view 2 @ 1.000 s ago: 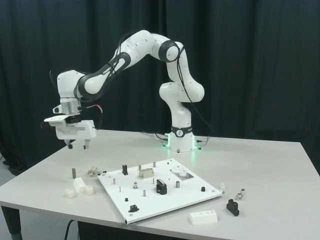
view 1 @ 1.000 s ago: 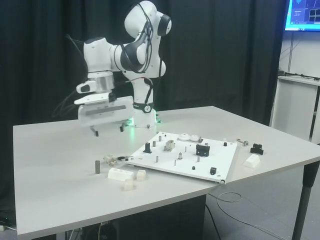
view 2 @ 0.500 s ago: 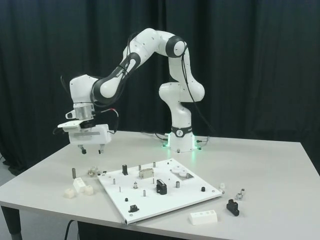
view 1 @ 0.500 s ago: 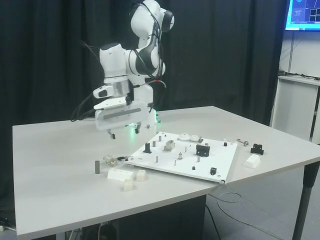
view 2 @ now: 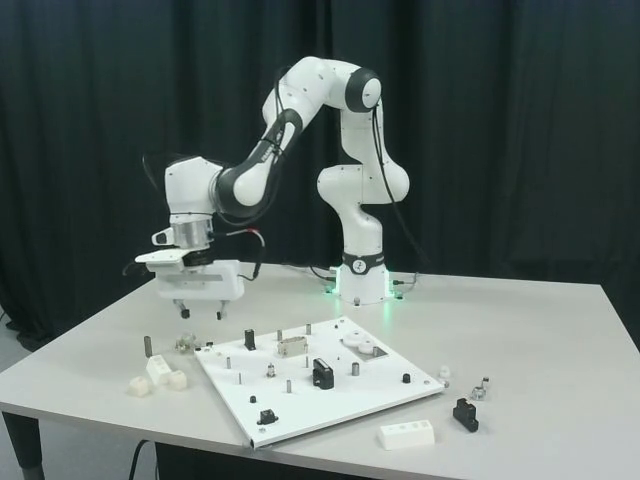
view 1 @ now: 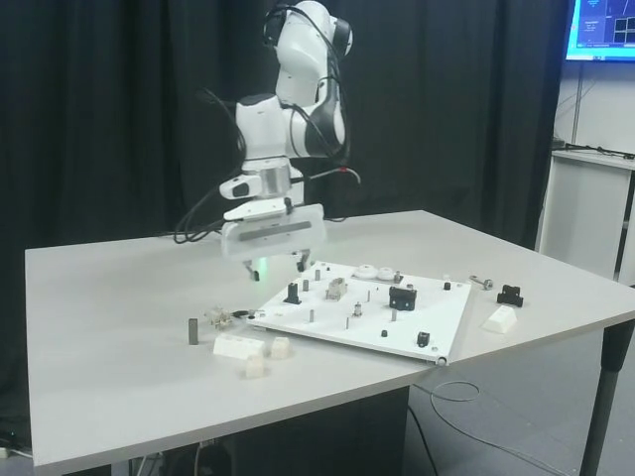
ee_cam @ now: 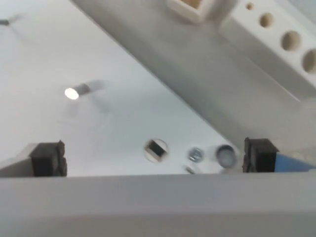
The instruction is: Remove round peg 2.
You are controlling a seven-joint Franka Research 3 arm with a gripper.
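wrist view, fingers (ee_cam: 153, 158) spread wide, empty, round peg 2 (ee_cam: 72, 93) off between them

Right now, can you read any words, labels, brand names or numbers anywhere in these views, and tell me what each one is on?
No text can be read in any view.
Screen on the wall in the first room view: light marks on it, too small to read.
White board: no printed label visible.
White arm: no brand marking legible.
White block with holes in the wrist view: no markings seen.
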